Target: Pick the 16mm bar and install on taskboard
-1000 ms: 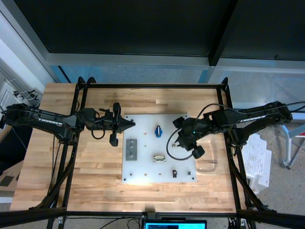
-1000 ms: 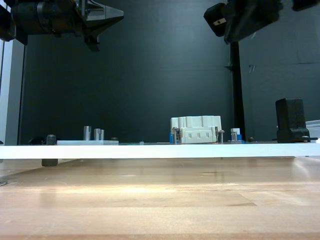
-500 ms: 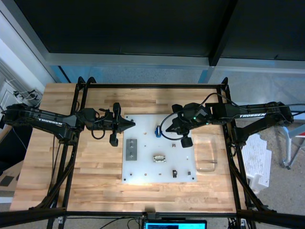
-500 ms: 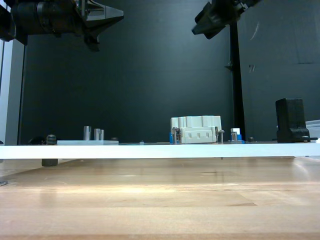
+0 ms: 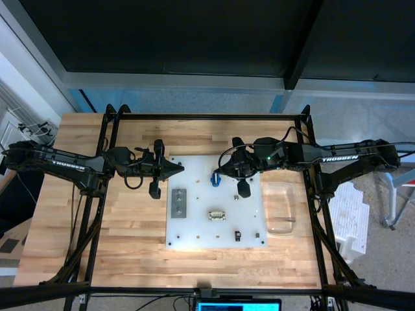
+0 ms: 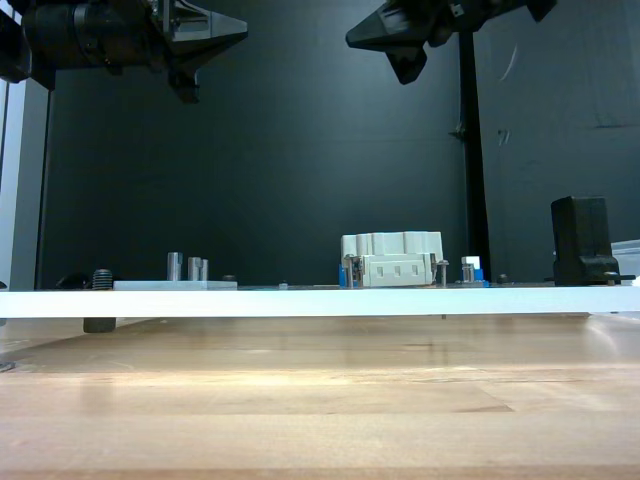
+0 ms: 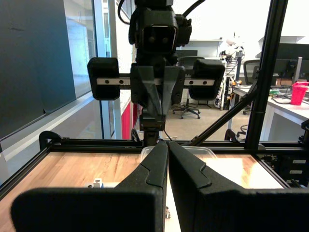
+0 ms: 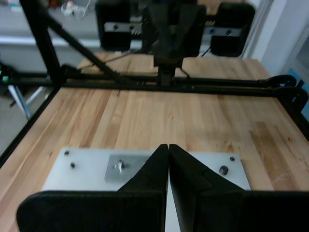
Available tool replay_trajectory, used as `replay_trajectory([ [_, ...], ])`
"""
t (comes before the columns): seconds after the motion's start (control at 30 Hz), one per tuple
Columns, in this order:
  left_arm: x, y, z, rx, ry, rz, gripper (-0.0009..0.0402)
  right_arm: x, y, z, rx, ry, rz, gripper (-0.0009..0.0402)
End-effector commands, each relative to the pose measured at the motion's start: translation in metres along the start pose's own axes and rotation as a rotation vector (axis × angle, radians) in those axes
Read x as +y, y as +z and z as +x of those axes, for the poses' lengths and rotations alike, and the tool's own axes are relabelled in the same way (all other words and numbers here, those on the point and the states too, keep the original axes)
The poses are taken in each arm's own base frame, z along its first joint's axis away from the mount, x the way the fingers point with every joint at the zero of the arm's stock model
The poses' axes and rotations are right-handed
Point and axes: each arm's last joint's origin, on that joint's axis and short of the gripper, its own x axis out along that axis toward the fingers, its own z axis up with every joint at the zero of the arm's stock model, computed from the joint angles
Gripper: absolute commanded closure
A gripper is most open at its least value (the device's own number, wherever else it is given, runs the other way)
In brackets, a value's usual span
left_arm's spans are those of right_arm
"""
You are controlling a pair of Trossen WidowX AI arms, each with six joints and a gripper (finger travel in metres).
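The taskboard (image 5: 194, 228) lies mid-table, a white plate with a grey two-hole block (image 5: 178, 202), a blue part (image 5: 215, 178) and a silver connector (image 5: 217, 216). A tiny dark-grey dot near its front right corner looks like the 16mm bar (image 5: 257, 229), standing beside a small black fitting (image 5: 238, 234). My right gripper (image 5: 222, 173) hovers high over the board by the blue part, pointing left. It is shut (image 8: 168, 147), with nothing visible between its fingers. My left gripper (image 5: 179, 168) hangs shut (image 7: 167, 145) above the board's left rear edge, facing the right one.
A clear plastic tray (image 5: 283, 208) sits just right of the board. Black frame posts stand along both table sides. In the low view both grippers (image 6: 238, 32) (image 6: 354, 38) hang well above the connector (image 6: 392, 258) and the pegs on the grey block (image 6: 185, 268).
The right gripper rose from the board's right-middle area and swung back and left to the blue part, now pointing left. The left arm has not moved.
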Motion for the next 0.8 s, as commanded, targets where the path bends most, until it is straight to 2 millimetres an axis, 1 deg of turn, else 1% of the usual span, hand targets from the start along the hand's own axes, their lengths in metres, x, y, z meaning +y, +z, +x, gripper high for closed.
replay_trajectory([
  [0.03, 0.0, 0.0, 0.0, 0.0, 0.0, 0.0, 0.0393, 0.0, -0.006, 0.001, -0.051, -0.022, 0.023, 0.0394],
  [0.2, 0.0, 0.0, 0.0, 0.0, 0.0, 0.0, 0.0393, -0.001, -0.016, 0.001, -0.125, -0.03, 0.023, 0.0394],
  [0.4, 0.0, 0.0, 0.0, 0.0, 0.0, 0.0, 0.0393, -0.003, -0.024, -0.002, -0.215, -0.08, 0.038, 0.0394],
  [0.57, 0.0, 0.0, 0.0, 0.0, 0.0, 0.0, 0.0393, -0.008, -0.028, -0.002, -0.266, -0.093, 0.044, 0.0394],
  [0.7, 0.0, 0.0, 0.0, 0.0, 0.0, 0.0, 0.0393, -0.011, -0.03, -0.003, -0.311, -0.054, 0.037, 0.0394],
  [0.8, 0.0, 0.0, 0.0, 0.0, 0.0, 0.0, 0.0393, -0.013, -0.033, -0.004, -0.331, -0.07, 0.044, 0.0394],
])
